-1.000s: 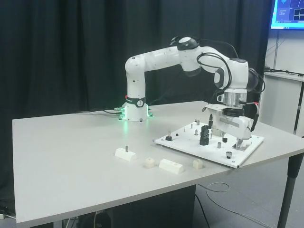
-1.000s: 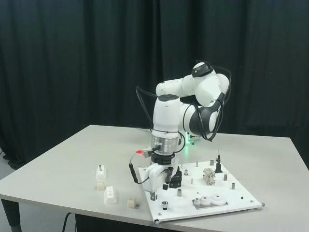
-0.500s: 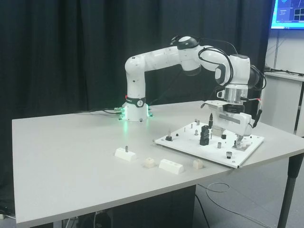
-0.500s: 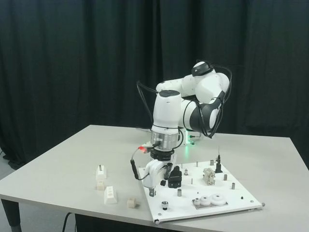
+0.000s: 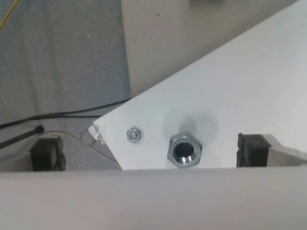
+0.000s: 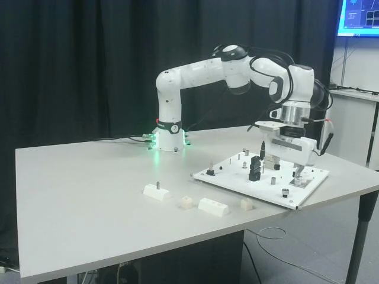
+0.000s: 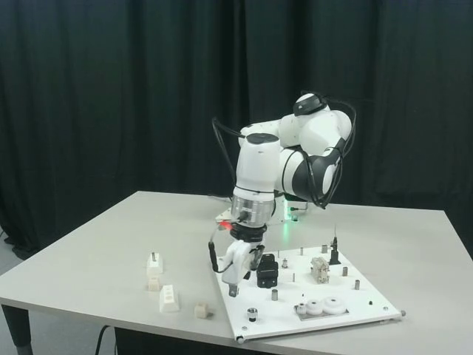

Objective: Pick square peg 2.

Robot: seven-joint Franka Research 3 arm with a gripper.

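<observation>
White board [image 6: 308,183] lies at the near right corner of the grey worktop [image 6: 89,189]. In the wrist view one corner of it juts past the worktop's edge, over the floor, where a black cable [image 5: 57,115] runs. The gripper [image 5: 148,151] hangs low over that corner and points straight down. Its fingers [image 5: 252,149] are spread wide and hold nothing. Below the gap between them a hex nut [image 5: 183,151] sits on the board, with a smaller bolt head [image 5: 134,134] just beside it towards the corner.

Several small pegs [image 6: 273,180] stand upright on the board, and a black block [image 6: 253,168] stands just left of the gripper. Which of the pegs is square peg 2 I cannot tell.

Left of the board, four small white blocks [image 6: 214,207] sit in a loose row near the worktop's near edge, well apart from the gripper. The rest of the worktop's left side is bare.

From the wrist the white arm [image 6: 201,68] rises, bends over at the elbow and reaches back and left to its base [image 6: 167,139], lit green, near the far edge. A black curtain [image 6: 89,59] closes the far side.
</observation>
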